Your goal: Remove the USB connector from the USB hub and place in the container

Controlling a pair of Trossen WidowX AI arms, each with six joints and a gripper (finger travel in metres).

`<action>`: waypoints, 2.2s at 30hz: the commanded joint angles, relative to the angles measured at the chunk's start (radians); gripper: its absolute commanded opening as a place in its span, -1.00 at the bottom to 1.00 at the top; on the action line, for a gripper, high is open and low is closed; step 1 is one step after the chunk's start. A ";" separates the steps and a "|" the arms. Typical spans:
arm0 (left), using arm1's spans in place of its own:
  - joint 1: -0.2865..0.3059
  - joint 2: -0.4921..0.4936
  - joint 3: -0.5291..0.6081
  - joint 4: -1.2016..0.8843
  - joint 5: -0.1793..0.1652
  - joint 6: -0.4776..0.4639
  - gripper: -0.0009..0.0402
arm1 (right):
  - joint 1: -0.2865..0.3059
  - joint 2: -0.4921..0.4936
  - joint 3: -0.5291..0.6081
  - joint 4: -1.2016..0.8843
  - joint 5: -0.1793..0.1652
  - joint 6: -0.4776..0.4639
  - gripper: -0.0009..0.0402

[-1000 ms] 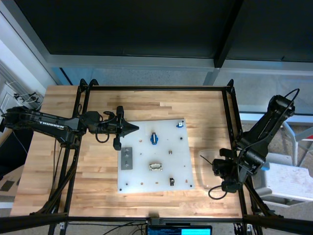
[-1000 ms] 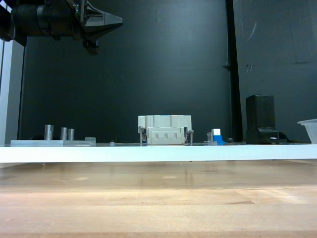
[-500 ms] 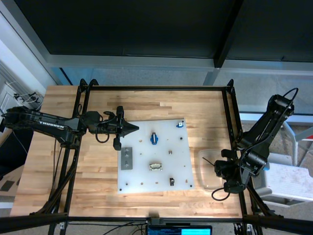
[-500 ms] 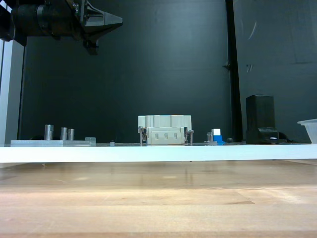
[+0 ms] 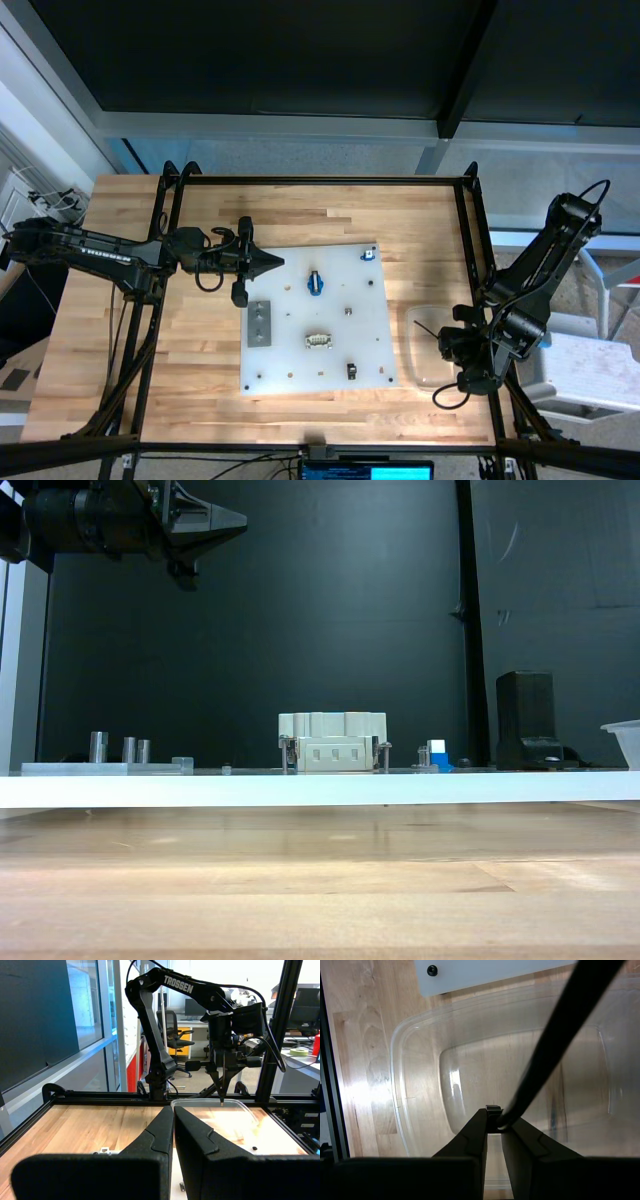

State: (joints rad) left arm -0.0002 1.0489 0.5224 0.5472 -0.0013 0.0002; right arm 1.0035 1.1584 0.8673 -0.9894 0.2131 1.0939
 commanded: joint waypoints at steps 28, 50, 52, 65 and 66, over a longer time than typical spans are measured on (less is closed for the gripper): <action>0.000 0.000 0.000 0.000 0.000 0.000 -0.95 | 0.000 0.001 0.001 0.002 0.000 0.025 -0.02; 0.000 0.000 0.000 0.000 0.000 0.000 -0.95 | 0.000 0.001 0.001 0.002 0.000 0.025 -0.02; 0.000 0.000 0.000 0.000 0.001 0.000 -0.95 | 0.000 0.001 0.001 0.002 0.000 0.025 -0.02; 0.000 0.000 0.000 0.000 0.000 0.000 -0.95 | 0.000 0.001 0.001 0.003 0.001 0.025 -0.02; 0.000 0.000 0.000 0.000 0.000 0.000 -0.95 | 0.000 0.001 0.001 0.004 0.001 0.025 -0.02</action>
State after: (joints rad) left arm -0.0002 1.0492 0.5224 0.5472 -0.0010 -0.0002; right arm 1.0035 1.1591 0.8673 -0.9867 0.2134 1.1179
